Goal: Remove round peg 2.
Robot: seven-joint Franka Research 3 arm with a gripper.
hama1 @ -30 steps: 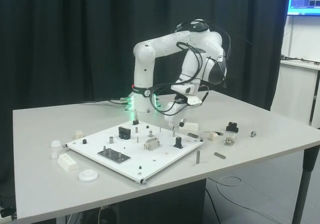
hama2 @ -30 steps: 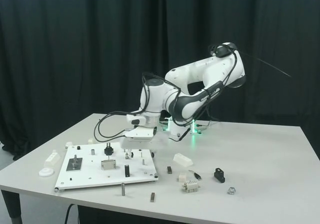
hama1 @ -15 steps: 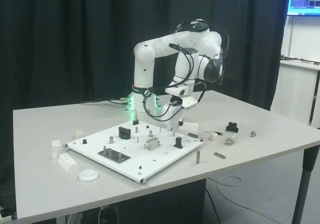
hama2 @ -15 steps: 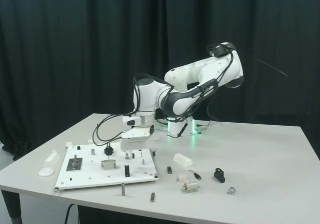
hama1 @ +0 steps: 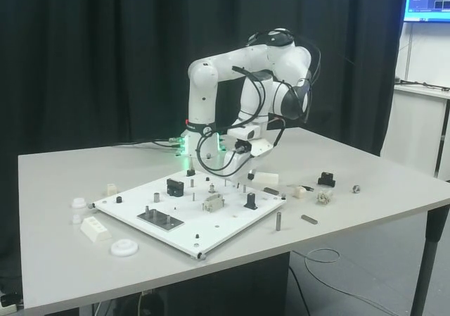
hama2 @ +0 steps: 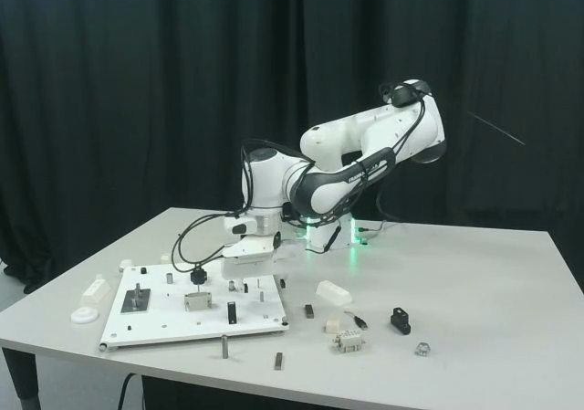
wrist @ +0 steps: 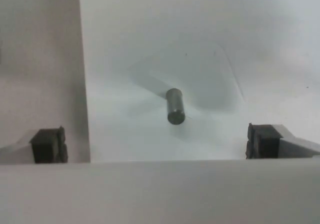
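round peg 2 (wrist: 175,106) — grey, standing in the white board (wrist: 150,44) near its edge | lies between the two black fingertips (wrist: 48,145), touching neither | gripper (wrist: 155,145) — jaws spread wide, holding nothing | board rests on the grey table (hama1: 56,182)

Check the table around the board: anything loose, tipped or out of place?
Several parts lie off the white board on the grey table: two short grey pegs near its front edge, one upright and one flat, plus a connector and a black block farther out. Nothing looks spilled or damaged. The gripper is open above a standing grey peg.
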